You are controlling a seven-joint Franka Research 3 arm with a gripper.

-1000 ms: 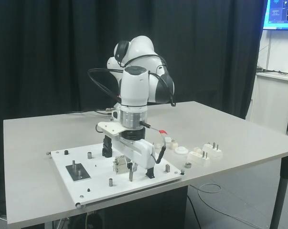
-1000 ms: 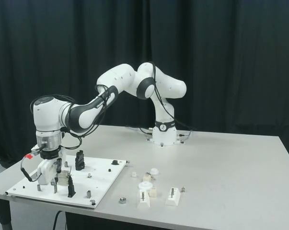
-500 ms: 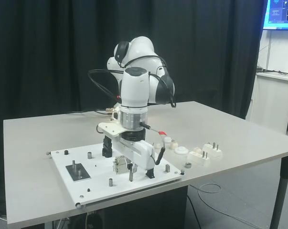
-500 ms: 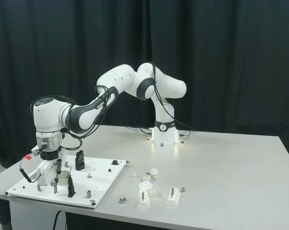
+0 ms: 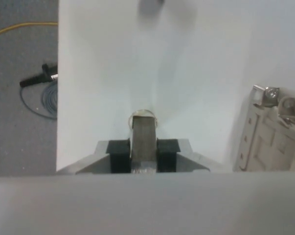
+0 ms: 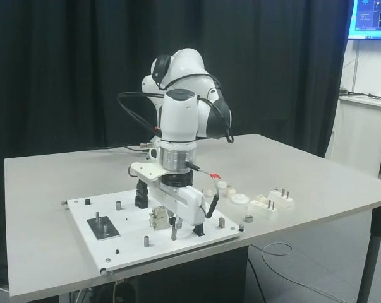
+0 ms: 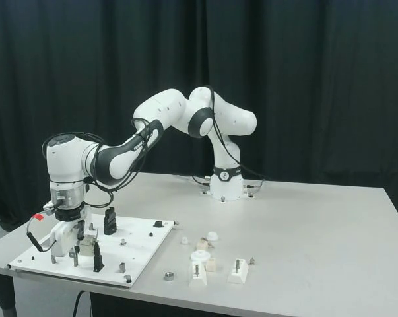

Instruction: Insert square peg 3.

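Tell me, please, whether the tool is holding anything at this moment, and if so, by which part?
Yes: the tool holds the square peg by its upper end, black fingers on two opposite sides, its lower tip over the white board.

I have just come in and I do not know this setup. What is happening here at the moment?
A white arm is working over a white board on a grey table. Its gripper is shut on a square peg, held upright. The peg's lower end is at a round hole in the board, so insertion seems to be under way; how deep it sits cannot be told. Small white parts lie on the table beside the board.
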